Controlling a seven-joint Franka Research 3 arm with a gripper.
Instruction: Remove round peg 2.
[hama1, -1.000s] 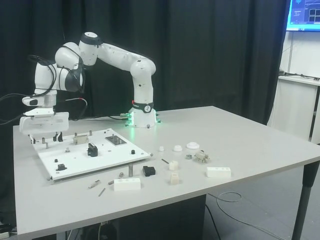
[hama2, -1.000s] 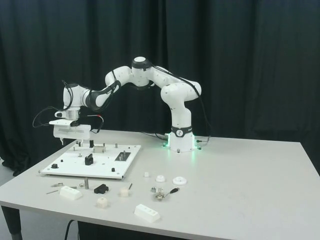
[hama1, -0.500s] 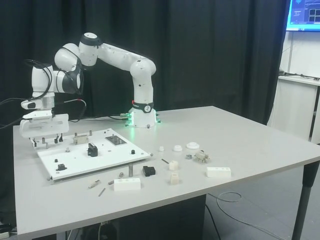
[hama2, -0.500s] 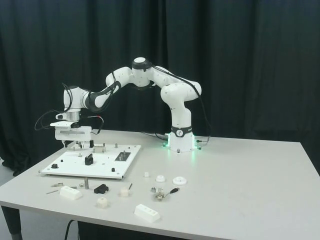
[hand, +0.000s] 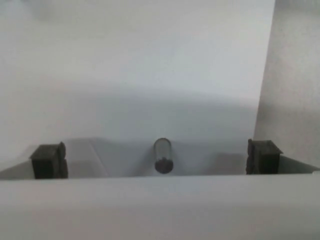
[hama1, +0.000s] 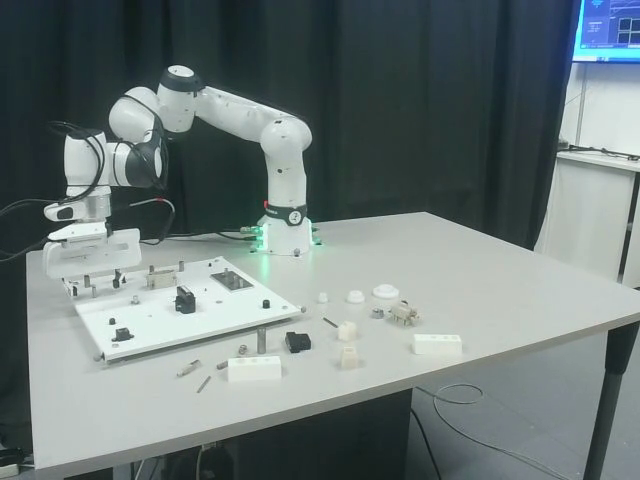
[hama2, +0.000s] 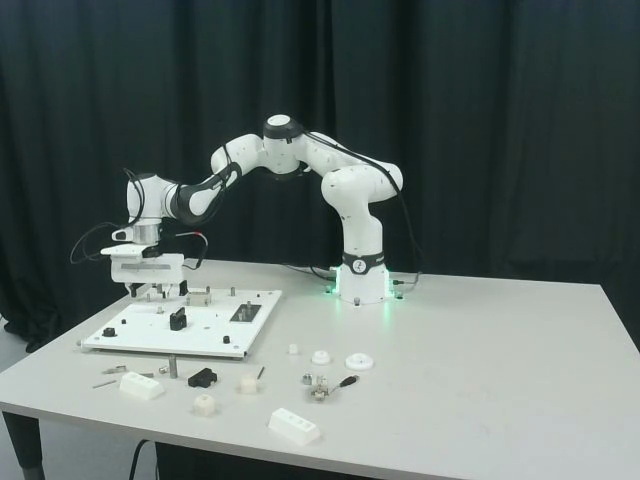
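Near edge of the grey table (hama1: 480, 300): loose parts lie scattered. A white block (hama1: 254, 370) holds an upright grey pin (hama1: 261, 338); just beside it sits a black clip (hama1: 297, 341). Further toward the far side of the table edge run a second white block (hama1: 436, 344), two small white cubes, a metal fitting (hama1: 402, 314) and white discs (hama1: 385, 291). Two short loose pins (hama1: 188, 368) lie by the front corner of the board.

Middle: white assembly board (hama1: 210, 310) near the table's left edge, carrying black fixtures (hama1: 184, 298), a dark recessed plate (hama1: 232, 282) and a metal bracket (hama1: 157, 277).

Far corner of the board: gripper (hama1: 92, 272) low over the board. Wrist view shows both black fingertips (hand: 49, 161) spread wide, with round peg 2 (hand: 163, 155) standing upright midway between them, touching neither. The peg looks seated in the board's surface; its foot is hidden from the room views by the gripper body.

Beyond: arm base (hama1: 284, 232) with green lights at the table's back edge, black curtain behind.

Progress, as judged: approach and alignment appear done, since the peg is centred in the open pincer. Nothing is gripped. Left to do: close on the peg, draw it straight up out of its hole, carry it clear. Roughly the first third.
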